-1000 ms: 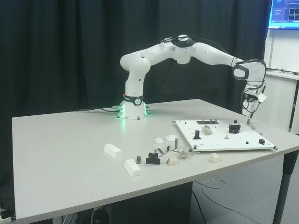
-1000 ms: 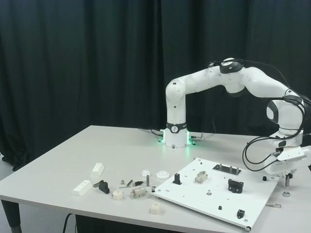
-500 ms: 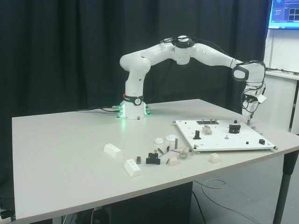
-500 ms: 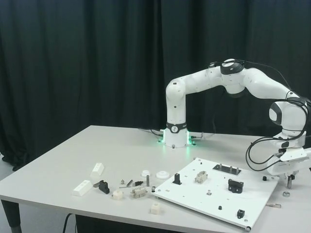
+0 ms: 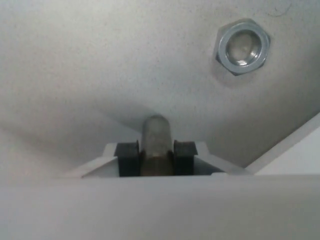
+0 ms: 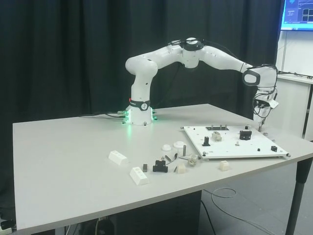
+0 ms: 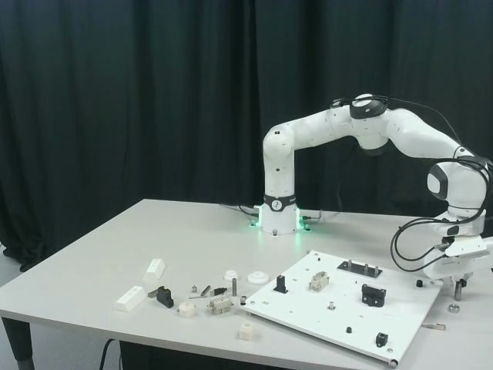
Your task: Place round peg 4.
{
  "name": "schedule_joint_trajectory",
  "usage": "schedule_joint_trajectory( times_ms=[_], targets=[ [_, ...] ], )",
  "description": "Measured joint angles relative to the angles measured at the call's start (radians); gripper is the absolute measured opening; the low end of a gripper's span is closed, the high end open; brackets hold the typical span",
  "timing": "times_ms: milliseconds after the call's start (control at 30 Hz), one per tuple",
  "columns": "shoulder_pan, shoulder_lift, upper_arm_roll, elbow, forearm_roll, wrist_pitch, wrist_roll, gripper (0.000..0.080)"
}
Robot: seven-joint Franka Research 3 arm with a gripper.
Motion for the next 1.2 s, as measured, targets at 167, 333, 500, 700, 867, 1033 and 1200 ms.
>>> schedule_joint_trajectory(
  times_ms=[167, 333, 500, 700, 867, 1033, 1200],
  targets=[
    [0.000, 0.000, 0.002, 0.000, -0.005, 0.002, 0.007, 0.0143],
    [0.000, 0.000, 0.002, 0.001, -0.005, 0.004, 0.008, 0.0427],
    [-0.001, -0.001, -0.004, 0.007, -0.005, 0.004, 0.008, 0.0707],
    [-0.001, -0.008, -0.014, 0.012, -0.007, 0.002, 0.008, 0.0782],
    [-0.002, -0.011, -0.028, 0.018, -0.007, -0.013, 0.008, 0.0782],
    [-0.002, -0.013, -0.042, 0.022, -0.007, -0.029, 0.008, 0.0782],
    [-0.002, -0.016, -0.046, 0.024, -0.007, -0.033, 0.008, 0.0799]
  ],
)
